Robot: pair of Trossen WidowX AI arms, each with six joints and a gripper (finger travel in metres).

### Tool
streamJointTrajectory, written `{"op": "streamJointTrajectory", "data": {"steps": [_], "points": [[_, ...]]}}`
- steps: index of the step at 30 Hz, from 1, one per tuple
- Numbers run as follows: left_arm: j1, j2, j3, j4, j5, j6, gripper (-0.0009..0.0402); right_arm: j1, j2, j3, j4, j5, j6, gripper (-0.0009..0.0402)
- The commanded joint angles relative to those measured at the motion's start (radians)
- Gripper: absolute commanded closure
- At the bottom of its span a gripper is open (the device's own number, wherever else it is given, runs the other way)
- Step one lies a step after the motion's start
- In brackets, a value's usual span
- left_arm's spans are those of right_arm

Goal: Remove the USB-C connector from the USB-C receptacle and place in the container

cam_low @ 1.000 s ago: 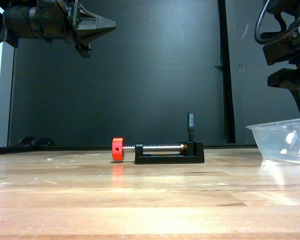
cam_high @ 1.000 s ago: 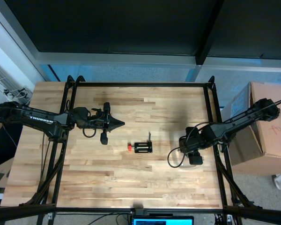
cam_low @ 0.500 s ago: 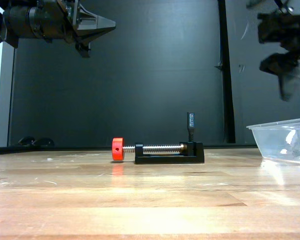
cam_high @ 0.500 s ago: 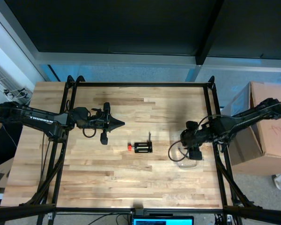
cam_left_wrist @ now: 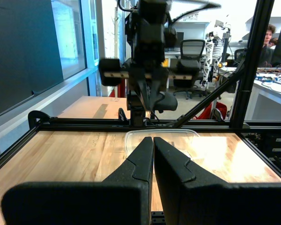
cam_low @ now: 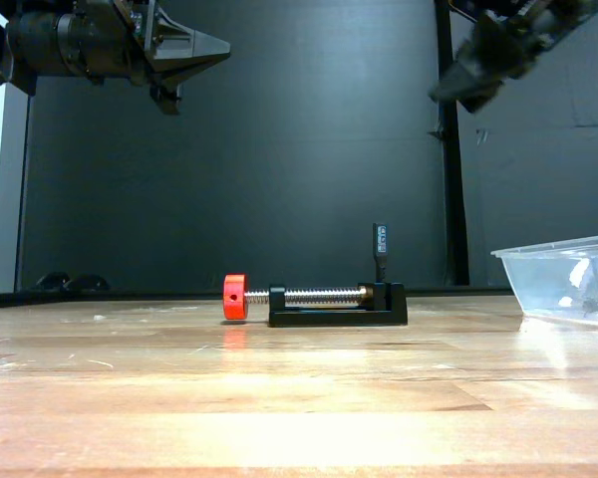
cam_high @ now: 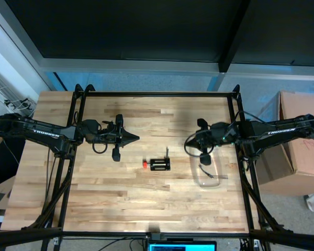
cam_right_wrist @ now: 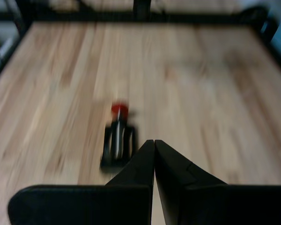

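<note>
Right hand (cam_right_wrist: 153, 142) has swung up off the container (cam_high: 194, 180) toward the middle. It now hangs high between the container and the clamp (cam_high: 159, 164), fingers pressed together on nothing. Connector (cam_high: 206, 171) lies loose inside the container, and only the high view catches it. Low view gives what the high view can't: the receptacle (cam_low: 380, 242) standing upright in the clamp. Left hand (cam_high: 135, 138) hovers high, left of the clamp, closed too and empty, well apart from everything. Bare tabletop (cam_high: 120, 204) runs between clamp and container; black frame (cam_high: 157, 94) rails line the edges.
</note>
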State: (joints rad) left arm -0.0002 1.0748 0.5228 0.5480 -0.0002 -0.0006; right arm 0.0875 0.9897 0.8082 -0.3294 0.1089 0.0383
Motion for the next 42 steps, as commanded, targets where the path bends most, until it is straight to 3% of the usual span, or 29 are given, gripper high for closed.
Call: {"op": "streamJointTrajectory", "data": {"steps": [1, 3, 7, 9, 21, 42], "points": [[0.000, 0.000, 0.000, 0.000, 0.000, 0.000, 0.0393, -0.032, -0.002, 0.000, 0.106, -0.008, -0.033, 0.0388], [0.000, 0.000, 0.000, 0.000, 0.000, 0.000, 0.0393, -0.042, -0.002, -0.005, 0.171, -0.011, -0.057, 0.0395], [0.000, 0.000, 0.000, 0.000, 0.000, 0.000, 0.0393, -0.083, -0.001, -0.052, 0.349, -0.109, -0.050, 0.0393], [0.000, 0.000, 0.000, 0.000, 0.000, 0.000, 0.0393, -0.101, 0.002, -0.093, 0.454, -0.129, -0.047, 0.0394], [0.000, 0.000, 0.000, 0.000, 0.000, 0.000, 0.0393, -0.123, 0.034, -0.238, 0.811, -0.138, -0.037, 0.0394], [0.000, 0.000, 0.000, 0.000, 0.000, 0.000, 0.0393, -0.127, 0.034, -0.277, 0.844, -0.145, 0.040, 0.0394]]}}
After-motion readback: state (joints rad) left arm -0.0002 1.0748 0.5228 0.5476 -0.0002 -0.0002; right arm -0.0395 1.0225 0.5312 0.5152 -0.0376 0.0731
